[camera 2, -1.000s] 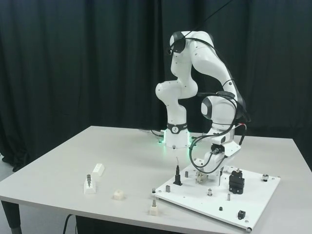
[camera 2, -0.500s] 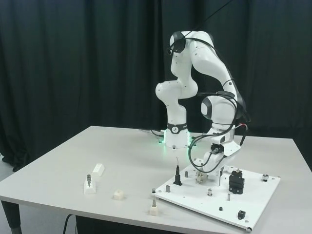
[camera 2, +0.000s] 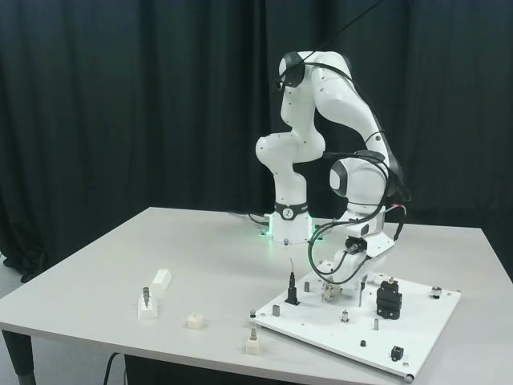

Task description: Insert square peg 1.

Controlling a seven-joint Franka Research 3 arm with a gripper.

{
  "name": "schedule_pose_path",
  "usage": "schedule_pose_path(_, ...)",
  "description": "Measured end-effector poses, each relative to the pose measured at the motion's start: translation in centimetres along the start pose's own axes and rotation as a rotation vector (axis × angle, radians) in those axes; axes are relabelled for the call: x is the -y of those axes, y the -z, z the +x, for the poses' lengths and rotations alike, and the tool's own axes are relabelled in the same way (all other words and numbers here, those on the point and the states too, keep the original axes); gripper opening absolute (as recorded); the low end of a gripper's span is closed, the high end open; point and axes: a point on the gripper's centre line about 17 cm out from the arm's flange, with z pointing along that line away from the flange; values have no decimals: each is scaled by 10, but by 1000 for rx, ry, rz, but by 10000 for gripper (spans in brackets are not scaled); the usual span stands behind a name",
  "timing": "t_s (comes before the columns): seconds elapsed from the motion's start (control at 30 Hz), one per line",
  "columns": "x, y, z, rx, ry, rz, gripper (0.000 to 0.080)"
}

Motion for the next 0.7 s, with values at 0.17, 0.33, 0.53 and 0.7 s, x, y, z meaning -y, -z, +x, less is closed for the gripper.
schedule_pose_path(0.17, 0, 0, 0, 0, 0, 0, 27)
schedule_pose_path(0.33, 0, 0, 0, 0, 1, 0, 27)
schedule_pose_path(0.53, 3, 0, 1, 1, 12, 0, 27)
schedule_pose_path(0.7, 4, 0, 2, 2, 23, 0, 27)
